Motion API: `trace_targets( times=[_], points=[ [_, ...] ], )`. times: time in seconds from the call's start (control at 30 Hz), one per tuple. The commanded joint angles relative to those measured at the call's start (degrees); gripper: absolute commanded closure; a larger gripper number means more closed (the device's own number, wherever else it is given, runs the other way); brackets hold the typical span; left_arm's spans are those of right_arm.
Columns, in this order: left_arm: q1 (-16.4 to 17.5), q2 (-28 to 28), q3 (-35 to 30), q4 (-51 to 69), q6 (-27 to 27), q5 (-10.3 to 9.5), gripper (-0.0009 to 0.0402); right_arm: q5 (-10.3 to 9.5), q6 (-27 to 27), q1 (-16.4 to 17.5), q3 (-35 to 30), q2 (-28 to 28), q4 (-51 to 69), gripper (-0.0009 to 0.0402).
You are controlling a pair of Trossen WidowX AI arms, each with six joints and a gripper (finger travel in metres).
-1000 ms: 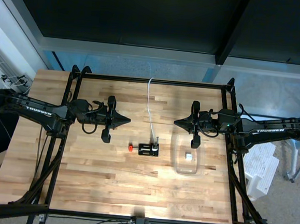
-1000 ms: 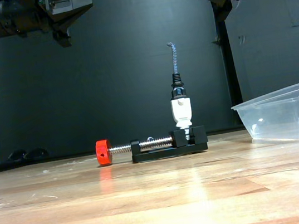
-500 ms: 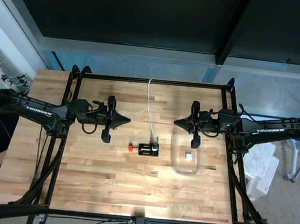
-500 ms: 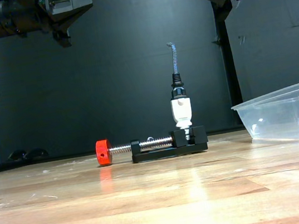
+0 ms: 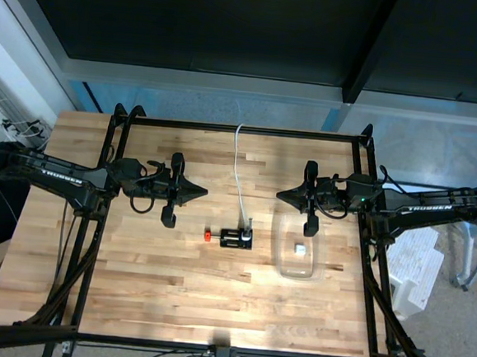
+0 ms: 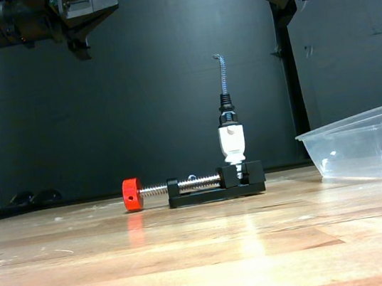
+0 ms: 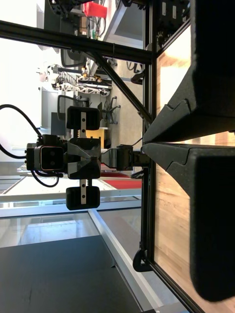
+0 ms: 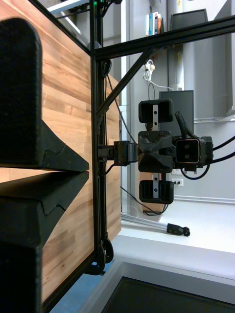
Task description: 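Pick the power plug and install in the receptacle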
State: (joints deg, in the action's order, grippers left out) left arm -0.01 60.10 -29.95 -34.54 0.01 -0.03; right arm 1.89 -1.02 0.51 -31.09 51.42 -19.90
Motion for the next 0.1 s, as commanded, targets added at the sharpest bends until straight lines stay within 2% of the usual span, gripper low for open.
trace_targets(
  times=[0.03, 0.1],
  points=[
    [0.0, 0.0, 0.0, 0.0, 0.0, 0.00, 0.0393, 0.02, 0.0, 0.0, 0.0, 0.0, 0.0, 0.0393],
    [0.0, 0.0, 0.0, 0.0, 0.0, 0.00, 0.0393, 0.02, 0.0, 0.0, 0.0, 0.0, 0.0, 0.0393]
  ],
)
